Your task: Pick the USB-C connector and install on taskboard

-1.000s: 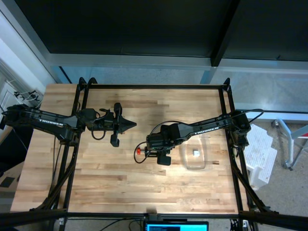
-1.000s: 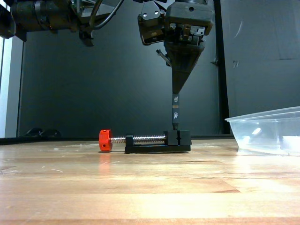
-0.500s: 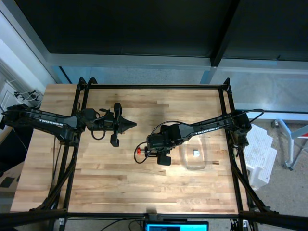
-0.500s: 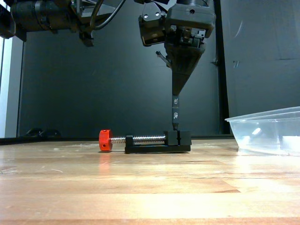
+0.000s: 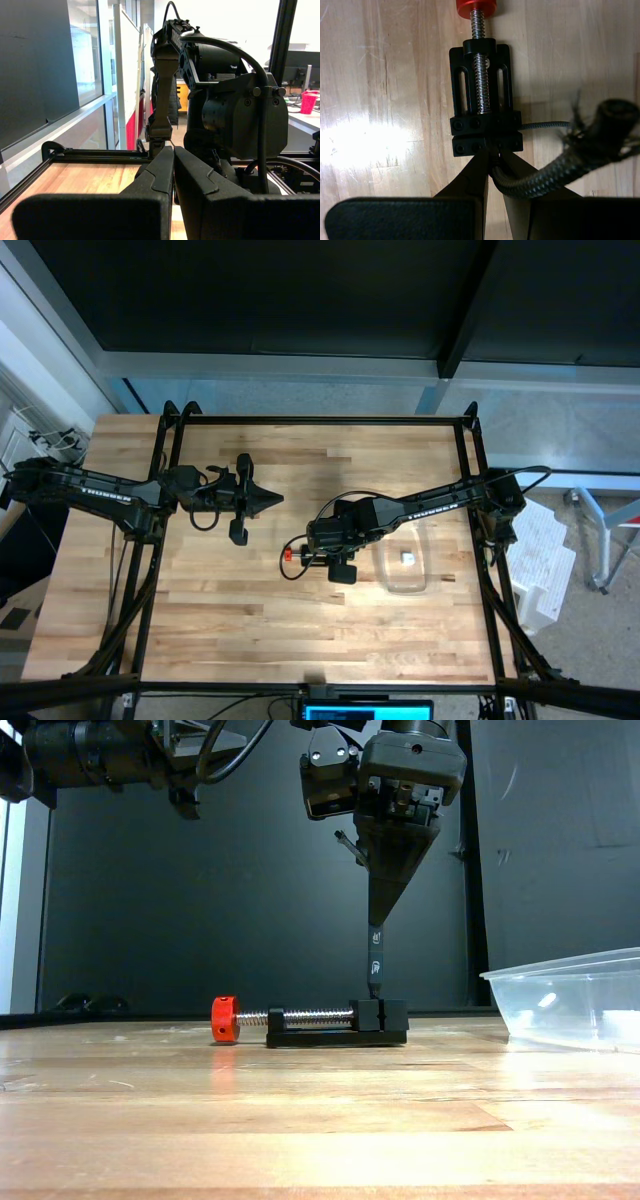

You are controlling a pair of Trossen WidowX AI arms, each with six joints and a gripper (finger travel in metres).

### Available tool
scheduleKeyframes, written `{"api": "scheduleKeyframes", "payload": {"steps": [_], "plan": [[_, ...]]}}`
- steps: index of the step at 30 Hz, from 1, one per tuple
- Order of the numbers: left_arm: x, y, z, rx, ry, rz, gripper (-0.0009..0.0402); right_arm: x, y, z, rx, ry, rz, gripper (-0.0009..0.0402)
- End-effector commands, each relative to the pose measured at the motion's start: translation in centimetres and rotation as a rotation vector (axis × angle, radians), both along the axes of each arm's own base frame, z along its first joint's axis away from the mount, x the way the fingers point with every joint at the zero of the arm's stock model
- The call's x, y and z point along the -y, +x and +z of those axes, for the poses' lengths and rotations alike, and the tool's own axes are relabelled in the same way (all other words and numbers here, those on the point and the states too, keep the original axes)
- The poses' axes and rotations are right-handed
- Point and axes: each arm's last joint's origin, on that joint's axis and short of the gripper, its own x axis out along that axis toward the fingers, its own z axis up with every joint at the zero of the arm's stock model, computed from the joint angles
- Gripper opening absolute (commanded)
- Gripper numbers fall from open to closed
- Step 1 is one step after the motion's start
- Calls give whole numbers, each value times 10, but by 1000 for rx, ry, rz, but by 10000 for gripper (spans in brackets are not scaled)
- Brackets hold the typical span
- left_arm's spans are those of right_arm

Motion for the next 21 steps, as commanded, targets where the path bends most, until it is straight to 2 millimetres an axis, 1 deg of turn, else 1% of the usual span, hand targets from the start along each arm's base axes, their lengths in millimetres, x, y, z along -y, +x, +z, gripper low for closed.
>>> {"api": "scheduleKeyframes", "payload": {"steps": [1, 5, 8, 15, 21], "plan": [[0, 0, 0, 0, 0, 0, 0, 0, 0, -2, -6, -1, 0, 0], [0, 0, 0, 0, 0, 0, 0, -1, 0, -2, -3, 1, 1, 1], [0, 0, 0, 0, 0, 0, 0, -1, 1, -1, 2, 1, 3, 15], [0, 0, 0, 0, 0, 0, 0, -2, 2, 4, 16, 2, 11, 85], [0, 0, 0, 0, 0, 0, 0, -1, -3, 14, 37, 6, 11, 142]]}}
